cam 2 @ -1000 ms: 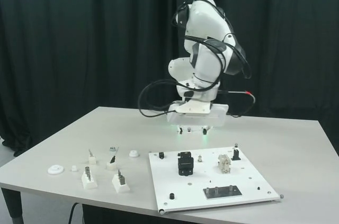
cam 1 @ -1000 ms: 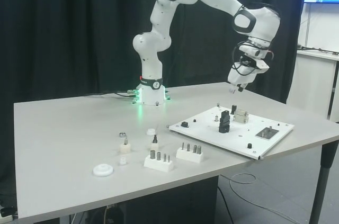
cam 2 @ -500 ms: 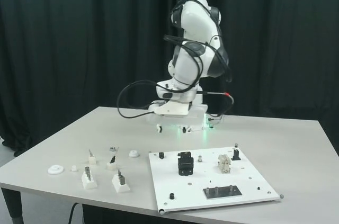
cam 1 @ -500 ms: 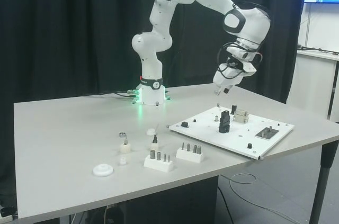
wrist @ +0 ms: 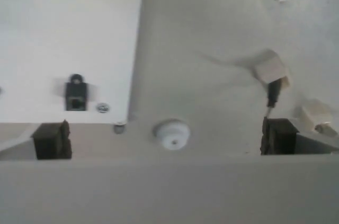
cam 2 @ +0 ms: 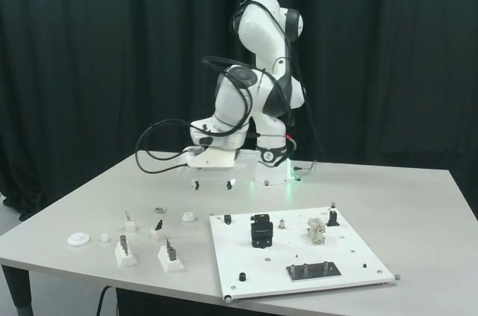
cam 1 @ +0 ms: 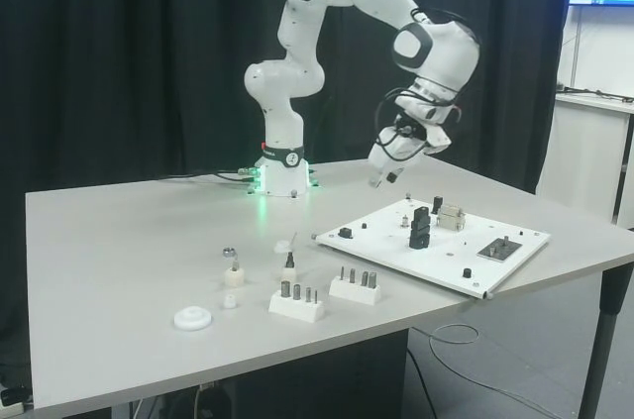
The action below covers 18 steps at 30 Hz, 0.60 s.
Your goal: Pick USB.
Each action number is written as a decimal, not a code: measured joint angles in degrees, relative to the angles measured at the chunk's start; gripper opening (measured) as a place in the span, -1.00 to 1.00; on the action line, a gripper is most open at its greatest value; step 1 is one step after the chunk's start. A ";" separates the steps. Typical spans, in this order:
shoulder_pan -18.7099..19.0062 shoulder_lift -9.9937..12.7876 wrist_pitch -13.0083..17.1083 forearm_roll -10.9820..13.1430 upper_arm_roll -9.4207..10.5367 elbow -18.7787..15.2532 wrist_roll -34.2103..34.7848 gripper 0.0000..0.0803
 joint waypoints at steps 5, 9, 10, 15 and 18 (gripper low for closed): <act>-3.04 -0.23 3.35 -1.93 1.26 -2.32 -1.93 0.99; -4.96 -0.58 6.08 -3.19 1.82 -4.45 -2.87 0.99; -5.36 -0.67 6.77 -3.50 1.89 -5.02 -3.04 0.99; -6.94 -0.97 10.05 -5.15 1.91 -7.67 -3.37 0.99; -7.82 -1.15 12.09 -6.28 1.90 -9.32 -3.48 0.99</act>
